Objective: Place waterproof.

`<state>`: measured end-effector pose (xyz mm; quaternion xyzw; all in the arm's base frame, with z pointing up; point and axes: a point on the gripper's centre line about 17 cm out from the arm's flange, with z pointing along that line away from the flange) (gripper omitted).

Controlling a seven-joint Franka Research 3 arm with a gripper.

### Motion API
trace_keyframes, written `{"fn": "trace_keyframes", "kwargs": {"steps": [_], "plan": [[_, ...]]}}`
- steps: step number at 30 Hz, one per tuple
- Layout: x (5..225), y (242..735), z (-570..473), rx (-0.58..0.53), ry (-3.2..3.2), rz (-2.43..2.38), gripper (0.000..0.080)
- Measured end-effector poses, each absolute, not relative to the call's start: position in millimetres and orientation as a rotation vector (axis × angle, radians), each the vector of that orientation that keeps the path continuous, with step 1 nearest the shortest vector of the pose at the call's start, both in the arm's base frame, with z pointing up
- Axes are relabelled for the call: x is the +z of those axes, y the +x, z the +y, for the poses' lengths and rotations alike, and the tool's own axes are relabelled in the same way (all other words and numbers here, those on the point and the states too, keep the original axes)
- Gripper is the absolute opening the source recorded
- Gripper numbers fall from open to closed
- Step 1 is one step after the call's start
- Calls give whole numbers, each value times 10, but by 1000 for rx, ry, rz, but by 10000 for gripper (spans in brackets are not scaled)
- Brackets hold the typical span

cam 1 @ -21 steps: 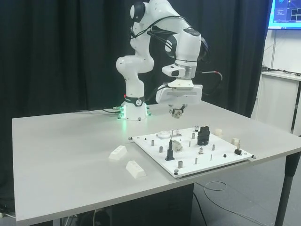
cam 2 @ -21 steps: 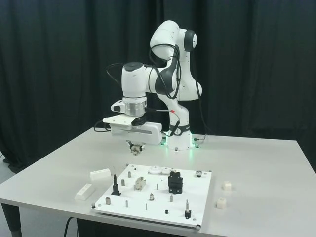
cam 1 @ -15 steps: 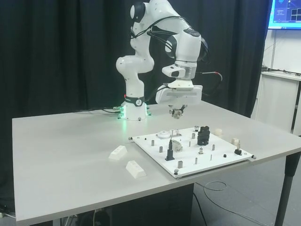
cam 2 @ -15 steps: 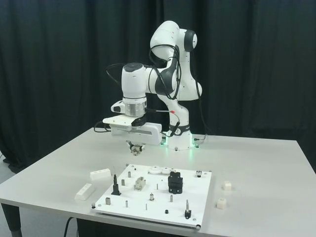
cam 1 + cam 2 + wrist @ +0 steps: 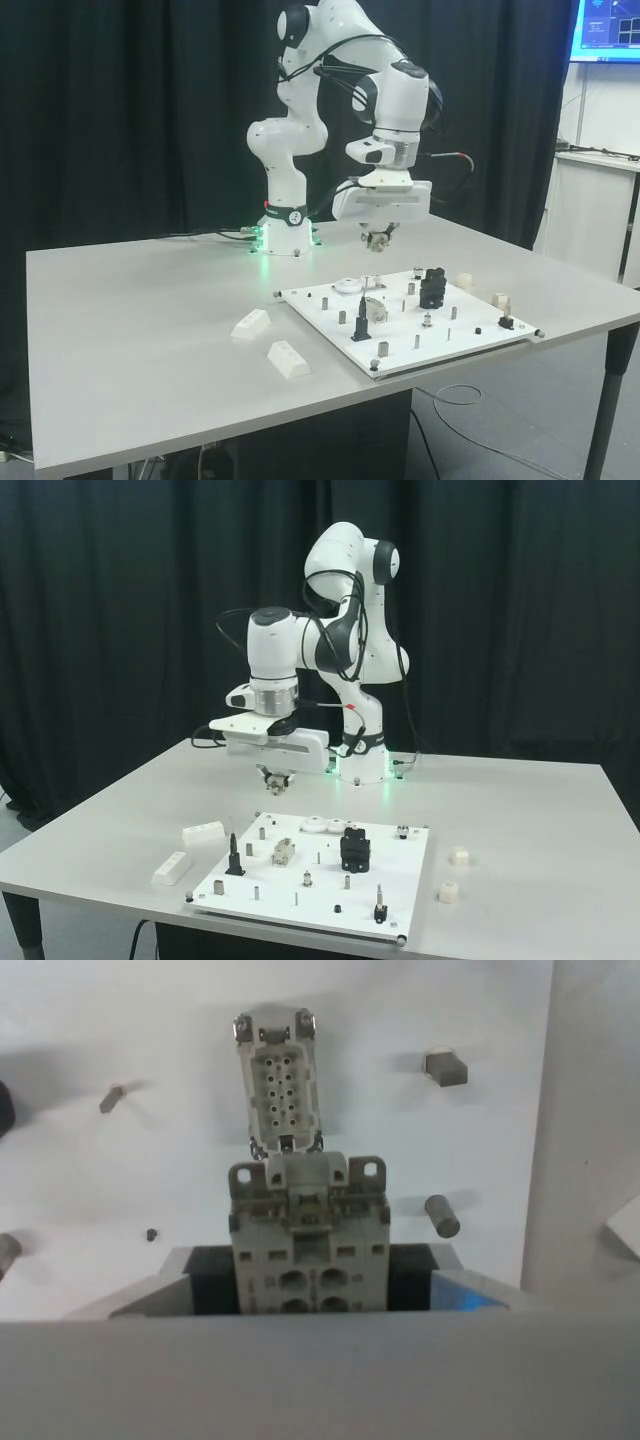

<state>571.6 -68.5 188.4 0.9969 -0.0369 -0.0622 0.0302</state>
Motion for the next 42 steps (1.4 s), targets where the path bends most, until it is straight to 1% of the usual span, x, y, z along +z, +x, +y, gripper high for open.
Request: {"fn": "trace_keyframes", "kwargs": {"steps": [42], "plan": [[1926,5749,-682,-178,3074,-116,310]]}}
